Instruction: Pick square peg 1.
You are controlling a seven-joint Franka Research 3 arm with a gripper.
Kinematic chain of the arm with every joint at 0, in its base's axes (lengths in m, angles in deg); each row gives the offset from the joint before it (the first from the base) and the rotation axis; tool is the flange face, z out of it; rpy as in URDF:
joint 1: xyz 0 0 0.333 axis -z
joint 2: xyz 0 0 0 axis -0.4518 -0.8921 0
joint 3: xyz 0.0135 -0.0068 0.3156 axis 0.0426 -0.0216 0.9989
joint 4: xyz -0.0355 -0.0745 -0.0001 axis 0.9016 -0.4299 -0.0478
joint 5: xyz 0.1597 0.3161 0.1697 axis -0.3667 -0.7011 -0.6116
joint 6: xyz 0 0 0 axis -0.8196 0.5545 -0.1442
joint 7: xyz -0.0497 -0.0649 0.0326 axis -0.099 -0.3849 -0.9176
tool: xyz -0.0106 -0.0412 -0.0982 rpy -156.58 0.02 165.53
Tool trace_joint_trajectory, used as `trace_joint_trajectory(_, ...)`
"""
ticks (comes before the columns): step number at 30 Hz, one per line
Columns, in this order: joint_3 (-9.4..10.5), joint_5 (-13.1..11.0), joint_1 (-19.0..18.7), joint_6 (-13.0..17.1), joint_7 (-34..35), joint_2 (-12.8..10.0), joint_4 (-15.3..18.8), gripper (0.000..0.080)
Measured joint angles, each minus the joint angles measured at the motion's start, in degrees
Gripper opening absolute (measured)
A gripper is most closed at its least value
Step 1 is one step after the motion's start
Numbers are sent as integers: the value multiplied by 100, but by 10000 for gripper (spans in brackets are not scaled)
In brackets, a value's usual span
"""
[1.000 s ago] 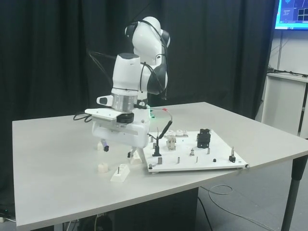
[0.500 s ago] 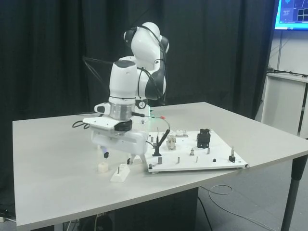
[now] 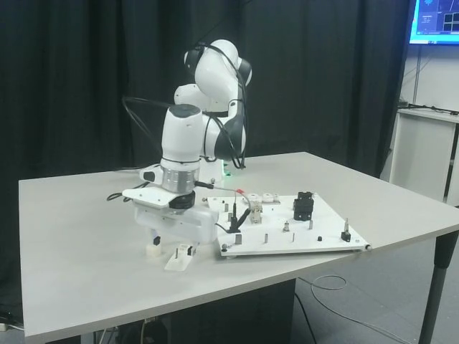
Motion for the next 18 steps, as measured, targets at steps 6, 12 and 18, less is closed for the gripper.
trace_joint_trajectory(6,15,-3,1,7,-1,-64,0,800)
trace_joint_trajectory(12,27,-5,0,34,-1,-88,-1,800)
trace_joint_trajectory(18,27,-5,0,88,3,-92,-3,800)
